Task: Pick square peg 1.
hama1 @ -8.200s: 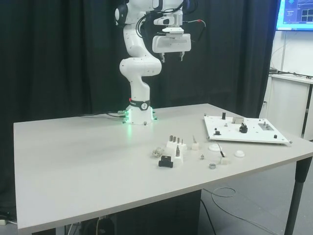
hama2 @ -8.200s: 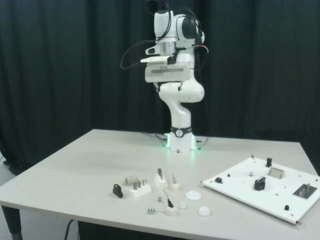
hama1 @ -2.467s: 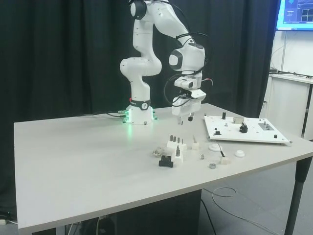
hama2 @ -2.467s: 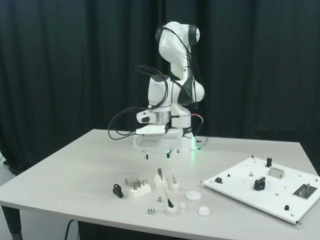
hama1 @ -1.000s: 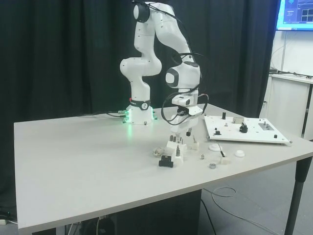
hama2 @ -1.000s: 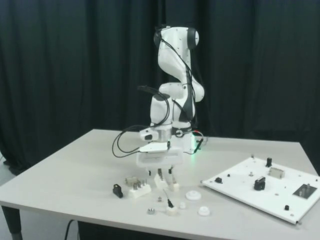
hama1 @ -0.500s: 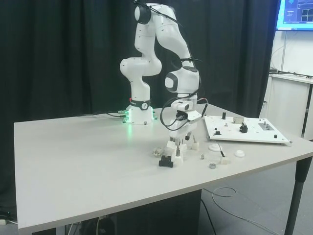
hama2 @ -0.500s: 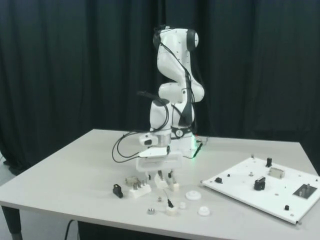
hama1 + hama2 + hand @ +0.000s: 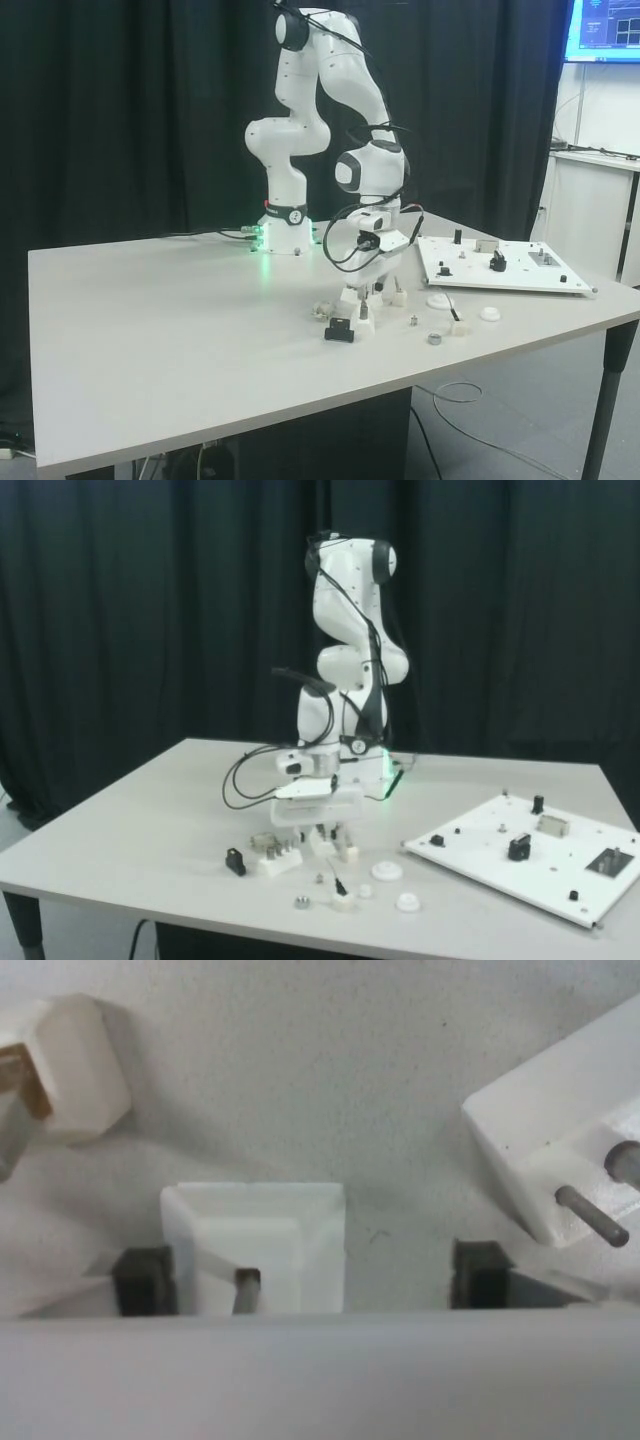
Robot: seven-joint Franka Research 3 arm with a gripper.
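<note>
Black curtains hang behind the grey tabletop (image 9: 150,310), where the white arm has the hand (image 9: 310,1278) low over a cluster of small white holders. Nothing is picked yet: the approach looks about done, while closing and lifting remain. Its fingers (image 9: 143,1280) stand wide apart and hold nothing. Square peg 1 (image 9: 245,1290) sits upright in its white block (image 9: 262,1235), between the fingertips but close beside one of them, not centred.
</note>
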